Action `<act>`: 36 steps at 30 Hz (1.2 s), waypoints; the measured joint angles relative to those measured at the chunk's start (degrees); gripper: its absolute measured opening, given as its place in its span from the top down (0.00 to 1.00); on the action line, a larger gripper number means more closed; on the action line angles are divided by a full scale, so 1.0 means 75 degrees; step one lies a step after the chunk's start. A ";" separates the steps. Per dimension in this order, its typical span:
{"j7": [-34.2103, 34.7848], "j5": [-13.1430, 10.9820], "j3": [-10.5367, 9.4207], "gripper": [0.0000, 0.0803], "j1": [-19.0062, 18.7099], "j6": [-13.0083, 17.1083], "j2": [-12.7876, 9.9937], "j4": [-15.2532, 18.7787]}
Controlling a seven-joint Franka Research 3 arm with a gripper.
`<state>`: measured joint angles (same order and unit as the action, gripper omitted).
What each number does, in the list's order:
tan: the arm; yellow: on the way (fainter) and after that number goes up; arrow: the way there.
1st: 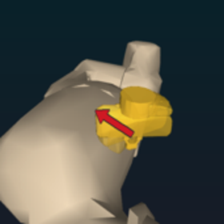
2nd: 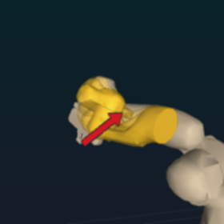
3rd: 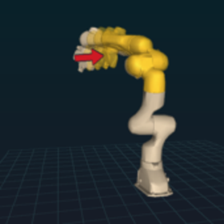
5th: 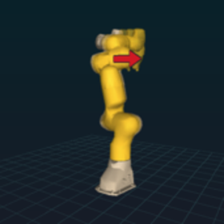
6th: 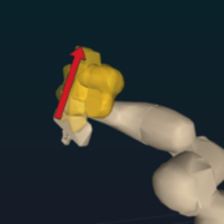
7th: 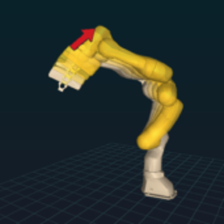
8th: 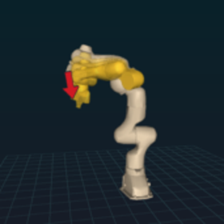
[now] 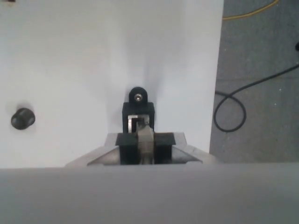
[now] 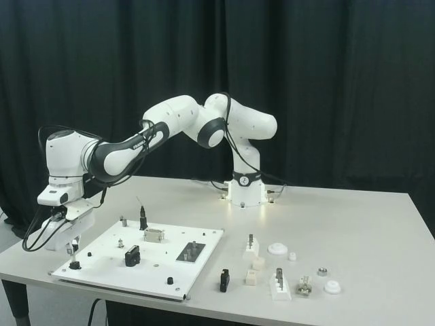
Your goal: Insert Ethernet.
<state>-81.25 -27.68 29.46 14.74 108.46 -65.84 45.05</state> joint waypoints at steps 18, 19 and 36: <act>-0.0001 -0.0013 0.0000 0.92 0.0006 0.0000 -0.0028 0.0001; -0.0007 -0.0013 0.0000 0.92 0.0007 0.0000 -0.0032 0.0001; -0.0152 -0.0076 0.0000 0.92 0.0033 0.0017 -0.0087 0.0000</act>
<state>-82.39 -28.25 29.47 14.98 108.58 -66.48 45.06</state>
